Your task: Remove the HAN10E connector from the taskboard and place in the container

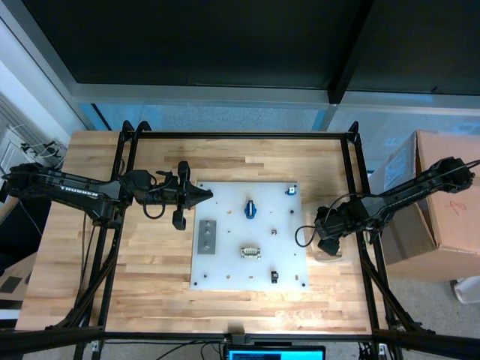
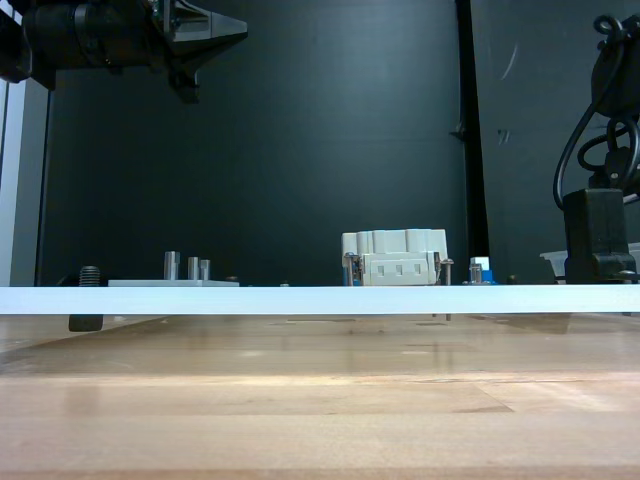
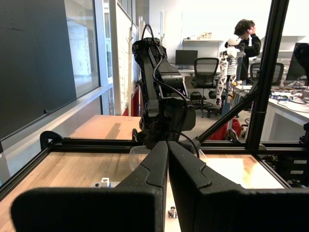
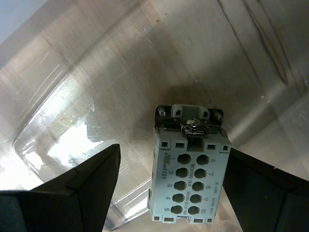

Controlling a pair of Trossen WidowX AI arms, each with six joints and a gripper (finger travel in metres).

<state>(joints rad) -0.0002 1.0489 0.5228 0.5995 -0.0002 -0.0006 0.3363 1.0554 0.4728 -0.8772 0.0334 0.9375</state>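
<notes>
The grey HAN10E connector lies free on the floor of the clear plastic container, pin holes facing the camera. My right gripper hangs just above it, open, its fingers on either side and not touching it. From above, the right gripper sits over the container off the board's right edge. My left gripper is shut and empty, raised above the white taskboard's upper left corner; it also shows high up as the left gripper.
A beige connector base stays mounted on the board, also seen as the base. A blue part and a grey block with posts stand on the board. A cardboard box sits at the right. Black frame rails ring the table.
</notes>
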